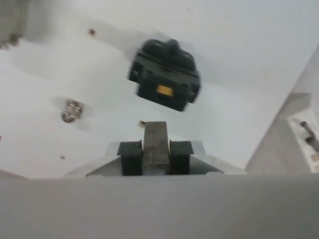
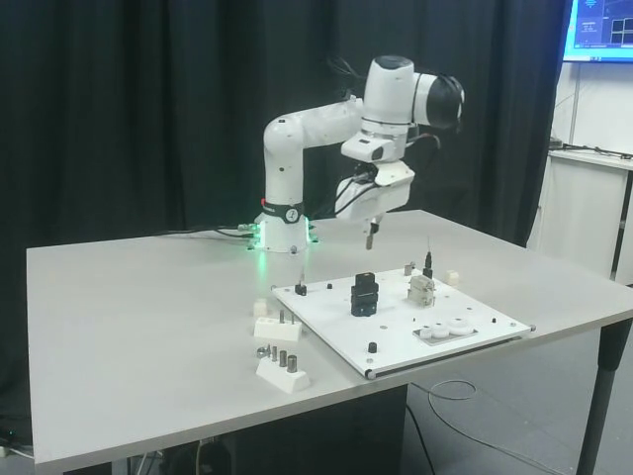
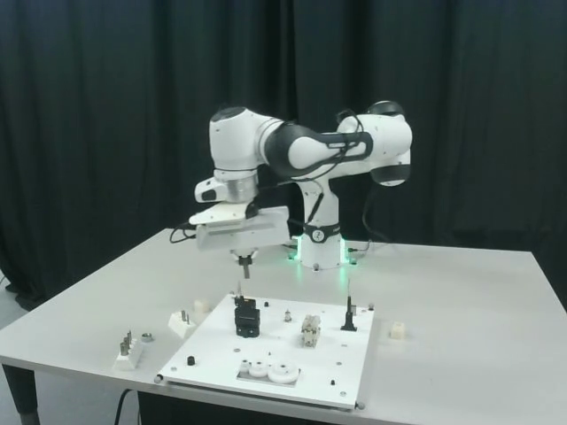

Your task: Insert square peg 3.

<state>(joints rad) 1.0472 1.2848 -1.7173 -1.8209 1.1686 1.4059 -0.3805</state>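
My gripper is shut on a grey square peg, which stands out between the two black pads. In the wrist view a black block fixture lies on the white board beyond the peg tip. From the room views the gripper hangs in the air with the peg pointing down. It is well above the board and a little behind the black fixture.
Two white peg holders with upright pegs sit off the board's edge. On the board are a grey fixture, white gears and a black post. A small white cube lies on the table. A metal bolt shows.
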